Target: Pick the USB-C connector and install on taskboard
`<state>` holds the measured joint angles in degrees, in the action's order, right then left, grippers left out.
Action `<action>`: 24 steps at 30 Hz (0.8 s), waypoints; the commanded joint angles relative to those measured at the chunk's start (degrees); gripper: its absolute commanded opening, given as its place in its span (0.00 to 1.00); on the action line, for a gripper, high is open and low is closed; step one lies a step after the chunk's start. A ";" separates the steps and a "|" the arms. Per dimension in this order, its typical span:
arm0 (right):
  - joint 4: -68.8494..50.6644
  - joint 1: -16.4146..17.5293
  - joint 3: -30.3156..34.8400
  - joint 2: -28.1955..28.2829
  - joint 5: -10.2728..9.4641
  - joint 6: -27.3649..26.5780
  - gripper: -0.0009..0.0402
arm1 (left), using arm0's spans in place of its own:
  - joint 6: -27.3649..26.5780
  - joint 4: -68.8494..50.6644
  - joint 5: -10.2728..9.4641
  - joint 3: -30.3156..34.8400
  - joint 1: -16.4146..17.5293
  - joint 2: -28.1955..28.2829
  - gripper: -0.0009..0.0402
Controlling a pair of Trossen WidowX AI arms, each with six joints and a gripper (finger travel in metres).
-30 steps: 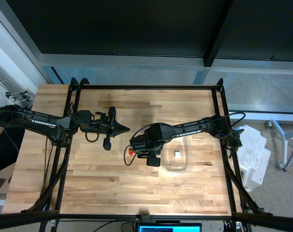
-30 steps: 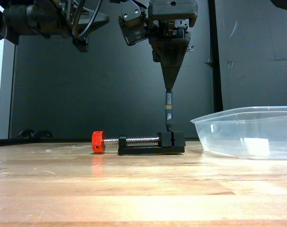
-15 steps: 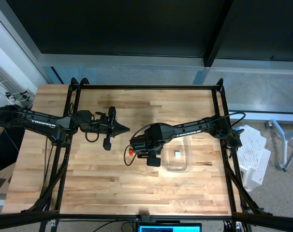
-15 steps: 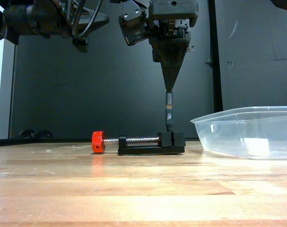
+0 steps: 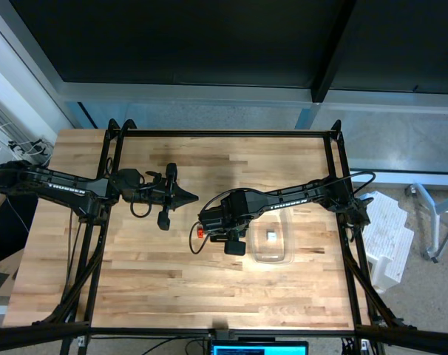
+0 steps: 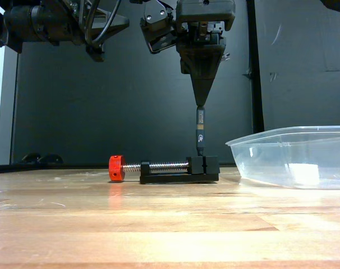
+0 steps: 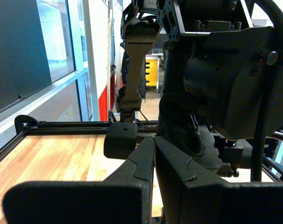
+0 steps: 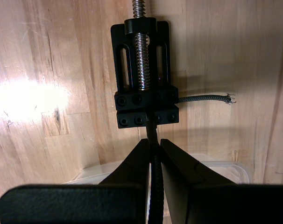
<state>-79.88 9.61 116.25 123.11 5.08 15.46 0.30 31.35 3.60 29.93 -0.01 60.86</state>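
Note:
The taskboard [image 6: 179, 170] is a small black vise-like block with a threaded screw and an orange-red knob [image 6: 116, 167], lying on the wooden table. My right gripper [image 6: 200, 105] points straight down over the block's right end and is shut on the USB-C connector [image 6: 200, 132]. The thin dark plug hangs upright, its lower tip meeting the block's top. From the right wrist, the connector [image 8: 152, 129] runs from between the fingers [image 8: 139, 154] into the taskboard [image 8: 144, 74]. My left gripper [image 5: 193, 197] hovers shut and empty, up and to the left of the board.
A clear plastic tray [image 6: 293, 157] stands just right of the taskboard and holds a small white-silver square piece [image 5: 271, 235]. A frayed dark cable end [image 8: 204, 98] lies on the wood beside the block. A black frame [image 5: 224, 134] borders the table.

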 commanded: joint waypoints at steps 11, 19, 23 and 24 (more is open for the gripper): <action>-0.15 0.02 0.02 0.00 0.87 -0.42 0.02 | 0.02 0.02 0.00 0.02 0.00 0.00 0.02; -0.20 0.02 0.02 0.00 0.66 -0.76 0.02 | 0.02 0.02 0.00 0.02 0.02 0.00 0.02; -0.17 0.02 0.02 0.00 0.48 -0.81 0.02 | 0.02 0.02 0.00 0.02 0.00 0.00 0.02; -0.17 0.02 0.02 0.00 0.44 -0.81 0.02 | 0.02 0.02 0.00 0.02 0.00 0.00 0.02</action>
<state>-80.07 9.61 116.25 123.11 5.58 14.66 0.32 31.35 3.60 29.95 -0.01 60.86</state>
